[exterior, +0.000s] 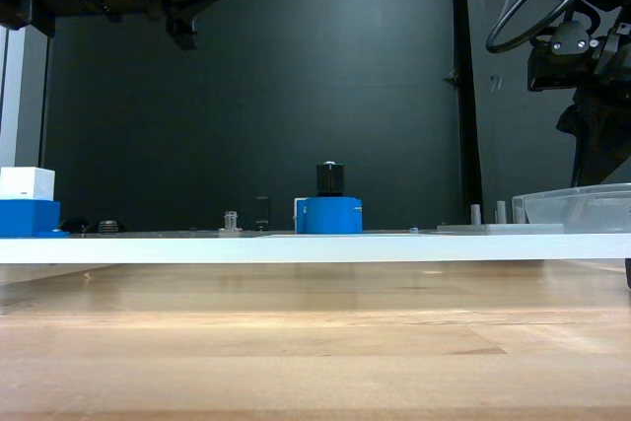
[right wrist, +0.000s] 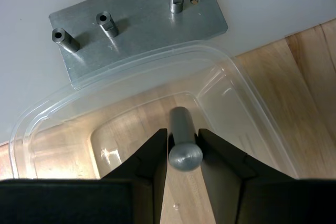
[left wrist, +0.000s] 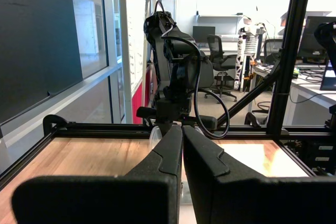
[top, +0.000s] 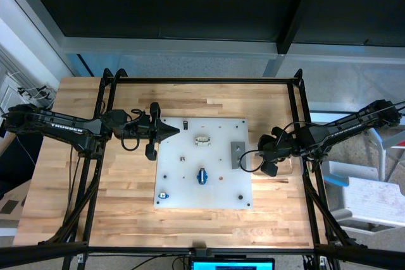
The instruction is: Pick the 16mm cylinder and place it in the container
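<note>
My right gripper [right wrist: 182, 139] is clamped on the cylinder [right wrist: 182, 124], which sits between both fingers, above the container [right wrist: 239, 95]. My left gripper [left wrist: 182, 129] hangs closed, empty, over the board's [top: 202, 188] left edge.

The left arm stretches in level from the left edge, and the left gripper [left wrist: 182, 128] is raised high, its fingers pressed together. The right arm bends in from the right edge, wrist tilted downward, and the right gripper [right wrist: 182, 139] is clamped around the 16mm cylinder [right wrist: 185, 153].
</note>
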